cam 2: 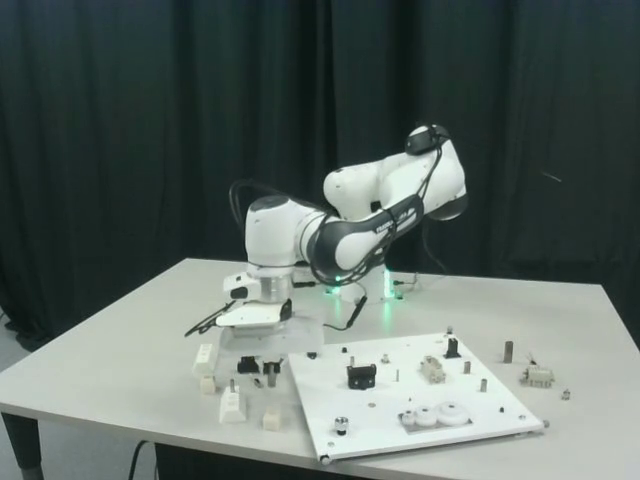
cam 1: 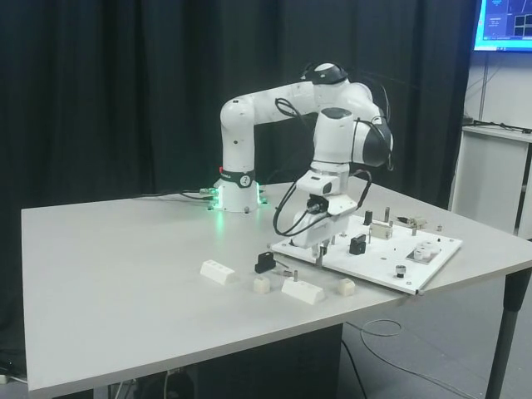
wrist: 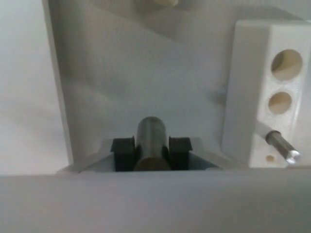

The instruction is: Place round peg 4.

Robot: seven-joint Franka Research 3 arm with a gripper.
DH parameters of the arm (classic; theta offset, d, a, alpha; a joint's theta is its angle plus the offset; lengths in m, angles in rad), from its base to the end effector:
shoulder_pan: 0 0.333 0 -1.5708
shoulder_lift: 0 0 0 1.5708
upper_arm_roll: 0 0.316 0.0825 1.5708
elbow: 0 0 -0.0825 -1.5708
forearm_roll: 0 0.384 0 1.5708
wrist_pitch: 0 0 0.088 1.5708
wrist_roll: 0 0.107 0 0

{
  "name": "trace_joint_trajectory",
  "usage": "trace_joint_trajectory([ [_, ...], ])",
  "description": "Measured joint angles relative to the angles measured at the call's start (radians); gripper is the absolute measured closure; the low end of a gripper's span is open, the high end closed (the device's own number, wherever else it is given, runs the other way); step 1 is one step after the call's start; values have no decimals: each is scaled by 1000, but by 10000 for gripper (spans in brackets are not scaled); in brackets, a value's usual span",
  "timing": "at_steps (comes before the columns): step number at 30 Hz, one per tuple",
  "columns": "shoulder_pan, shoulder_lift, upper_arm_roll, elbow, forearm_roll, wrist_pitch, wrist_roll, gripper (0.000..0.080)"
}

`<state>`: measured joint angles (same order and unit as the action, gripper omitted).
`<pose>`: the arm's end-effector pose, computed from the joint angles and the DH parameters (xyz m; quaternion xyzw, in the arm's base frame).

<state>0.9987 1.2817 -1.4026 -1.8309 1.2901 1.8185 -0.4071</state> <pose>0.6217 -0.0604 0.2361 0.9833 -0.1807 -0.0031 0.0200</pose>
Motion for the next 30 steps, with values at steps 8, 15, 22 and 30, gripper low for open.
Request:
trace_joint_trajectory([
  [8, -9, 9, 20, 6, 15, 6, -4, 658],
  [15, -13, 9, 37, 10, 16, 25, -4, 658],
  [22, -14, 9, 50, 10, 17, 41, -4, 658],
  [30, -18, 11, 57, 11, 18, 49, -4, 658],
])
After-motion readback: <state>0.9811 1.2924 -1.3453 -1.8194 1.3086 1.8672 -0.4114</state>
